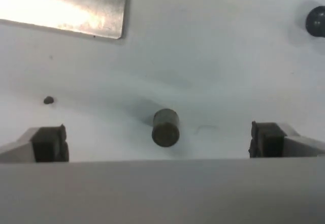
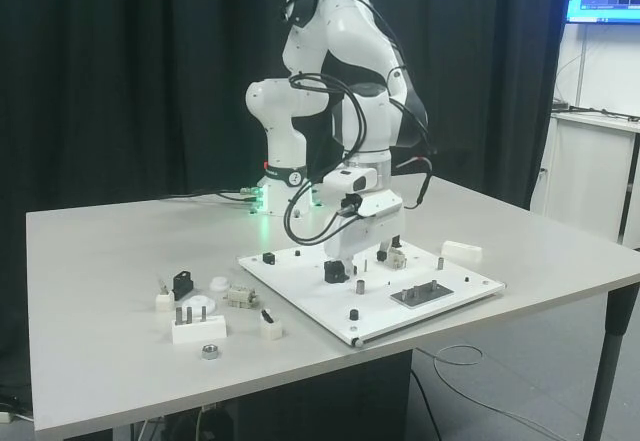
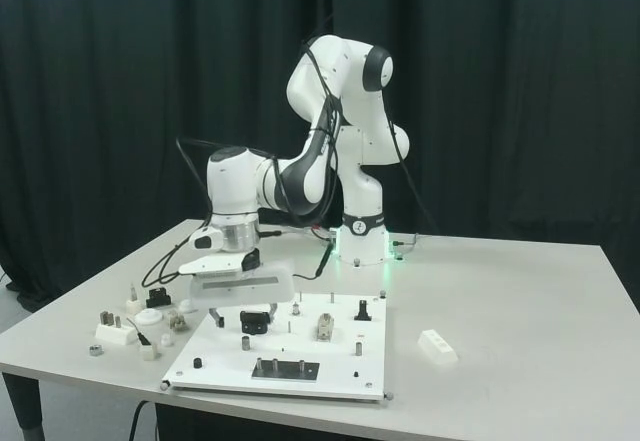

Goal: Pick USB.

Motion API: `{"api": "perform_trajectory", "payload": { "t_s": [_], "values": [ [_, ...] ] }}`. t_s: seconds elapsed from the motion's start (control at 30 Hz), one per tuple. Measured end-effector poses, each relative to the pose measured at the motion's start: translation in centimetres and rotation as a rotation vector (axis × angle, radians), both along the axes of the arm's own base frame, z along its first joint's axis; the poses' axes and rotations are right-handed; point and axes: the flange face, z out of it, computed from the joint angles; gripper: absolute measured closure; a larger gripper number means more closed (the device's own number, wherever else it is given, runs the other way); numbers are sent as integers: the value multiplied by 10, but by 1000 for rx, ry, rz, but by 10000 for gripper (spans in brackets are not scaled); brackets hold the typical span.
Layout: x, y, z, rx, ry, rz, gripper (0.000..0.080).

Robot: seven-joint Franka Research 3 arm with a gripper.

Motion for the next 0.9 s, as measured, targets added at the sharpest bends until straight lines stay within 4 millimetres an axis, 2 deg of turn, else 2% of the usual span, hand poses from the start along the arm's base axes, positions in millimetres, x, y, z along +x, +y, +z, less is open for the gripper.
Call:
{"api": "perform_trajectory", "payload": {
  "t_s": [0.37, 0.9],
  "values": [
    [3, -3, 15, 0, -1, 8, 3],
    [6, -5, 24, -7, -3, 33, 3]
  ]
}}
